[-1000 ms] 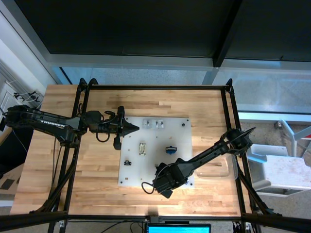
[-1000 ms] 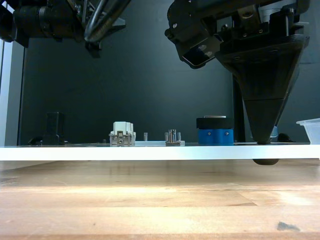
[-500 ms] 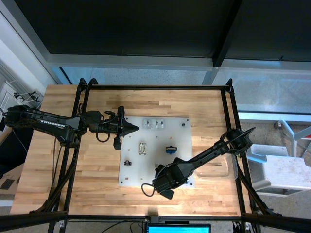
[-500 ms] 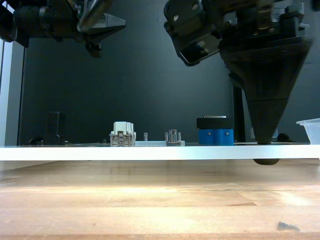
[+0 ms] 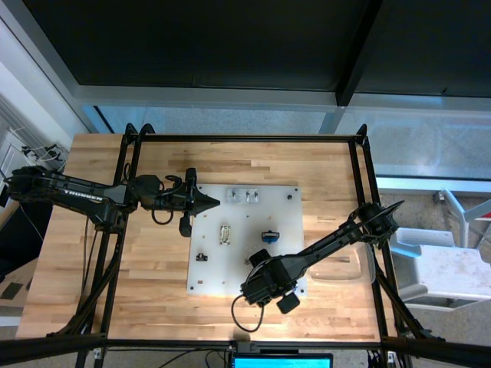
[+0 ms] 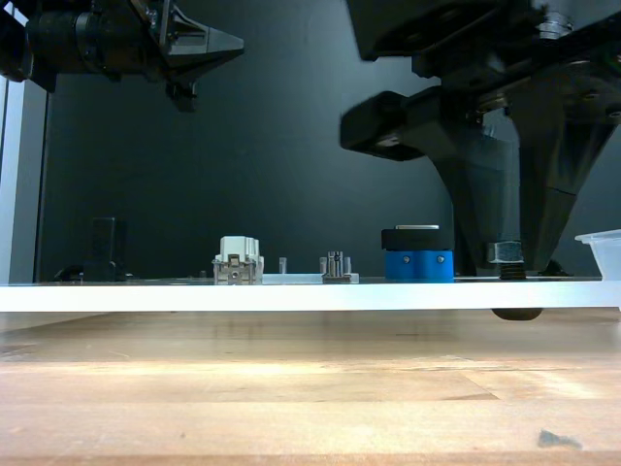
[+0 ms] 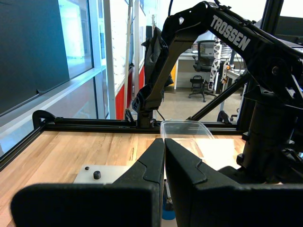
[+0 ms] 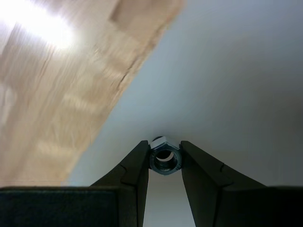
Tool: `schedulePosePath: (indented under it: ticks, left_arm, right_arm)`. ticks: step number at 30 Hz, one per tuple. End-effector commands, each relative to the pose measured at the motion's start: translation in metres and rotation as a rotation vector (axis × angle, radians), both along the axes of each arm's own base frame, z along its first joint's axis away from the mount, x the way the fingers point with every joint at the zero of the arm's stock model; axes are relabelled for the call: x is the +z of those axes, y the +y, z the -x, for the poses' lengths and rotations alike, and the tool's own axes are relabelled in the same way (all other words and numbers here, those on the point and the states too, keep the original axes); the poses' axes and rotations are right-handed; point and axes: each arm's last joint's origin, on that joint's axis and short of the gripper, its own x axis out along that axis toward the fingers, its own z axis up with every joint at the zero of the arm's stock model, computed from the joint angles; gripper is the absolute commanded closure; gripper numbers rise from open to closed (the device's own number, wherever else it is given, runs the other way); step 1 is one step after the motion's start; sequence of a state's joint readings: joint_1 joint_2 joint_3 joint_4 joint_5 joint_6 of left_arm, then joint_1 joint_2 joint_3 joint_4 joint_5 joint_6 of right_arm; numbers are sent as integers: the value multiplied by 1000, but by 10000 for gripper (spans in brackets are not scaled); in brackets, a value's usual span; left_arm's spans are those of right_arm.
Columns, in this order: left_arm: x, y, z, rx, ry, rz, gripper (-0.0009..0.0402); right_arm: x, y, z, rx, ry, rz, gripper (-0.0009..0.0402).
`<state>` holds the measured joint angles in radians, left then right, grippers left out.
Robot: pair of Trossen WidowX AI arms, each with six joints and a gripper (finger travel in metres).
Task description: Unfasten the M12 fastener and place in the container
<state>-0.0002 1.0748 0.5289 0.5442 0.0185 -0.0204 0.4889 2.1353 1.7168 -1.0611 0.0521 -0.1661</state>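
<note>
The silver M12 nut (image 8: 164, 160) sits pinched between my right gripper's two fingers (image 8: 137, 163). In the low view the nut (image 6: 506, 253) rests on top of the black ribbed stud (image 6: 509, 275), with ribs showing beneath it, and my right gripper (image 6: 506, 260) comes straight down on it. From above, the right gripper (image 5: 278, 287) hangs over the white board's (image 5: 230, 264) near right edge and hides nut and stud. The clear container (image 5: 345, 264) lies just right of the board and holds no nut. My left gripper (image 5: 207, 202) hovers shut over the board's far left edge.
On the board stand a blue block (image 5: 269, 237), a white connector (image 5: 225, 234), small silver fittings (image 5: 242, 197) and a black post (image 5: 289, 195). A black frame (image 5: 360, 199) rims the wooden table. The container's rim (image 6: 602, 241) shows at the low view's right edge.
My right wrist has rotated on the spot; its camera housing swung round to the near side. In the low view the fingers now show side by side with the nut between them. The left arm is still.
</note>
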Motion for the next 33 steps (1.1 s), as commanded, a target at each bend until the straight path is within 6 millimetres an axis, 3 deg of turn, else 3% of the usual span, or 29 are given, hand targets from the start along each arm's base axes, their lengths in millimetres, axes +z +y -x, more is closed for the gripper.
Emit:
schedulePosePath:
  ticks: [1, 7, 15, 23, 33]
  left_arm:
    - [0, 0, 0, 0, 0, 0, 393]
    - [0, 0, 0, 0, 0, 0, 393]
    - [0, 0, 0, 0, 0, 0, 393]
    - [0, 0, 0, 0, 0, 0, 393]
    - [0, 0, 0, 0, 0, 0, 393]
  right_arm:
    - [1, 0, 0, 137, -2, 13, 370]
    - [10, -1, 2, 183, -21, 9, 370]
    - [39, -5, 12, 181, -67, -12, 370]
    - [64, -13, 30, 132, -69, -19, 370]
    - [72, -31, 70, -33, -52, -35, 370]
